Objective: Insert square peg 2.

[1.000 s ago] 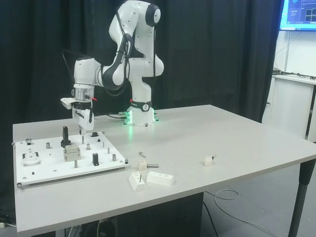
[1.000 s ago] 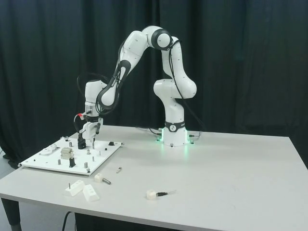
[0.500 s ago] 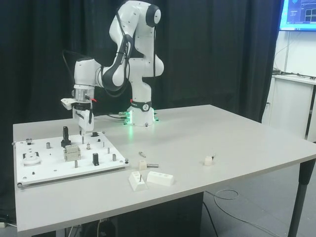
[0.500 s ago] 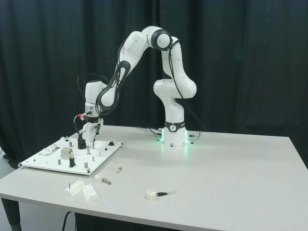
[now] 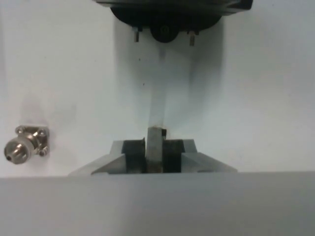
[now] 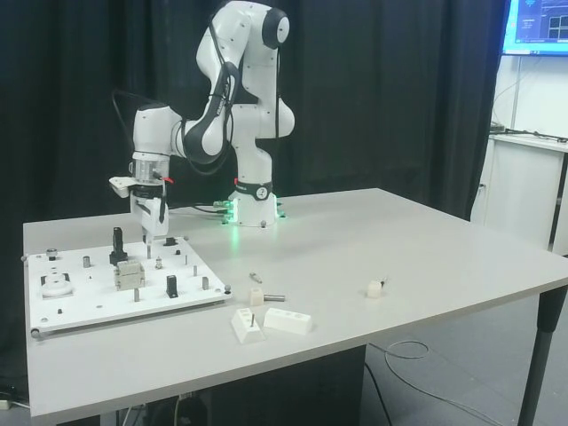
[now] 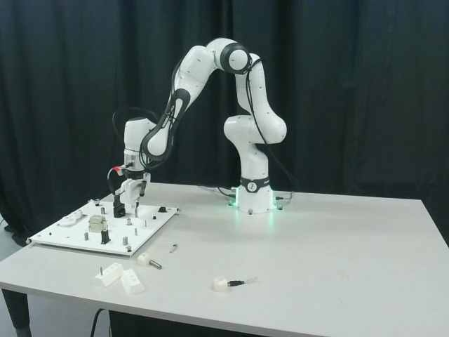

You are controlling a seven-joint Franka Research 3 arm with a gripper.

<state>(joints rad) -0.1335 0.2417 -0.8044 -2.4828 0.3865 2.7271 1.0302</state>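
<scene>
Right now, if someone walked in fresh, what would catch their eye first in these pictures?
First the tall white robot arm, bent down over the white assembly board at the table's corner, against the black curtain. Its gripper holds a slim square peg upright between the fingers just above the board. Next, small white blocks lie loose on the grey table beside the board.

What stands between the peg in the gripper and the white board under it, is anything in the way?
Nothing visible does. The gripper holds the square peg upright above the white board, and the wrist view shows only bare board just below its tip. The small metal connector sits off to one side, apart from the peg.
</scene>
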